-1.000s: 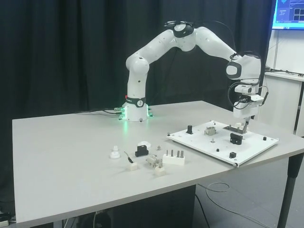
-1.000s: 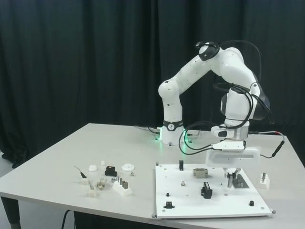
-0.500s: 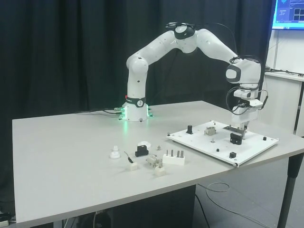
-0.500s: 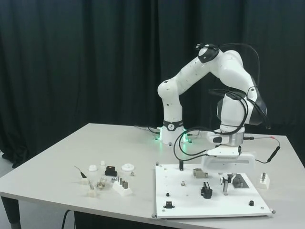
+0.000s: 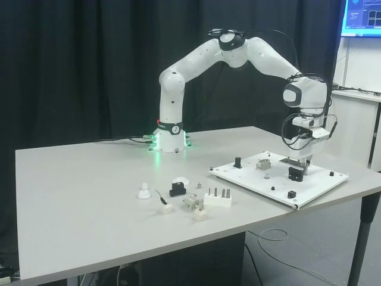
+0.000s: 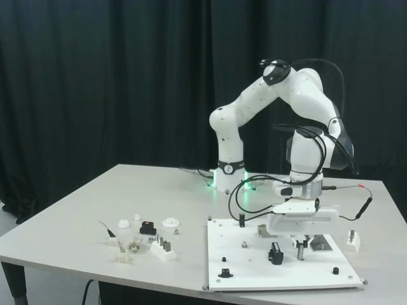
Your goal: Insert round peg 4.
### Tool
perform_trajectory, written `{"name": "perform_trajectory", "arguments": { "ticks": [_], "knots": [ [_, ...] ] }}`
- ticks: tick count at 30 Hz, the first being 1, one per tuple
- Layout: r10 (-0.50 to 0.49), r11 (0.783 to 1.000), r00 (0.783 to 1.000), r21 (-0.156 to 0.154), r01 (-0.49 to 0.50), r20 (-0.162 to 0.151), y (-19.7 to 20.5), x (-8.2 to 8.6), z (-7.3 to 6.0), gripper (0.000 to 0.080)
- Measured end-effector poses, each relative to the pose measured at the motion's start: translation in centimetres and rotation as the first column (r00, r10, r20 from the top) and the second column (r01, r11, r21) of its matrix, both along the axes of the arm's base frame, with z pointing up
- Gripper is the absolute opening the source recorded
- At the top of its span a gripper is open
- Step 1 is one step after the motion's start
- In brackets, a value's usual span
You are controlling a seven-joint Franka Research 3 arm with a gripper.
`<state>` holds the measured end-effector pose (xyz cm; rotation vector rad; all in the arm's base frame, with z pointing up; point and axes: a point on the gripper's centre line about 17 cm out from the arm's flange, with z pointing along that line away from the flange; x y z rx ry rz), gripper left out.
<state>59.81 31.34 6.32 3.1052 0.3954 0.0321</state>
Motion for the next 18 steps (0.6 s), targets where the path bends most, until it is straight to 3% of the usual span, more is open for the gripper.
{"name": "perform_trajectory", "arguments": {
  "ticks": [18],
  "knots": [
    [0.003, 1.0, 1.0, 0.009, -0.003, -0.01, 0.34, 0.06, 0.0, 0.0144]
  ]
}}
